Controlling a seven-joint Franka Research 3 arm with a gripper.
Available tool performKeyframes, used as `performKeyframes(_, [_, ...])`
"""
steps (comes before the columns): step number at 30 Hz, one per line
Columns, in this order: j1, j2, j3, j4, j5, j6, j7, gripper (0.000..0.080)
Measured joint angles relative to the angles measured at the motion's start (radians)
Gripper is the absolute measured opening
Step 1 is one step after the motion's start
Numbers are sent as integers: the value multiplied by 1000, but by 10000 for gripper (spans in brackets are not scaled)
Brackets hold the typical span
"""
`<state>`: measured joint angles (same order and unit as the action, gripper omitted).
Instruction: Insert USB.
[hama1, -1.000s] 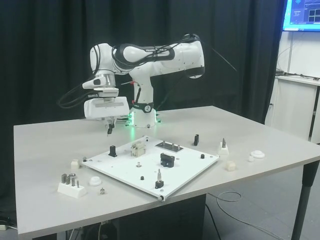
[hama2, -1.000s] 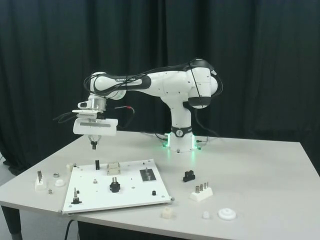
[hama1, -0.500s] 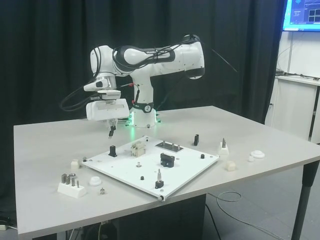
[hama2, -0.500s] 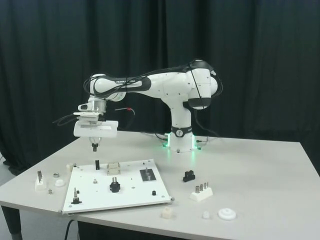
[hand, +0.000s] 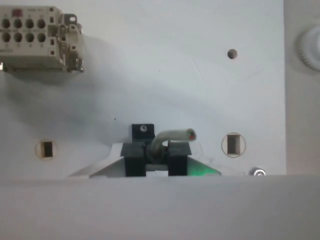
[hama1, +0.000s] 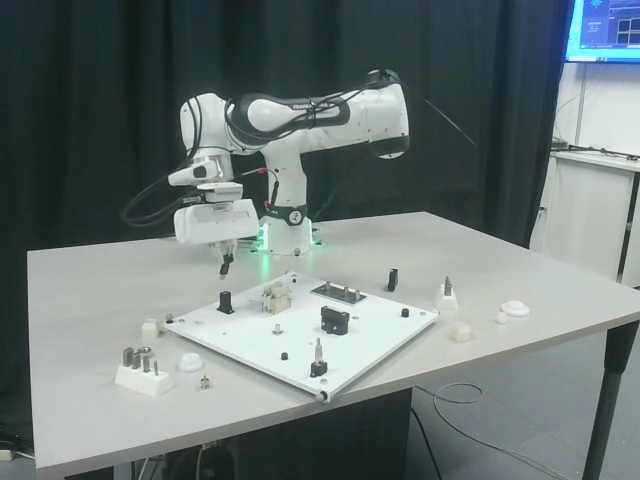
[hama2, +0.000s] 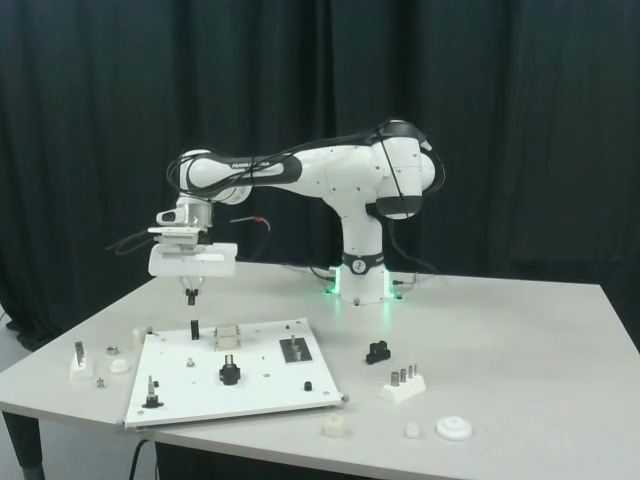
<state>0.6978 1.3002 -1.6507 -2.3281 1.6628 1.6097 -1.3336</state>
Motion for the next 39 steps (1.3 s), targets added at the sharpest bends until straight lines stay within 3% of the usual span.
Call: performKeyframes(39, [-13, 3, 24, 18, -6, -7, 0, 91])
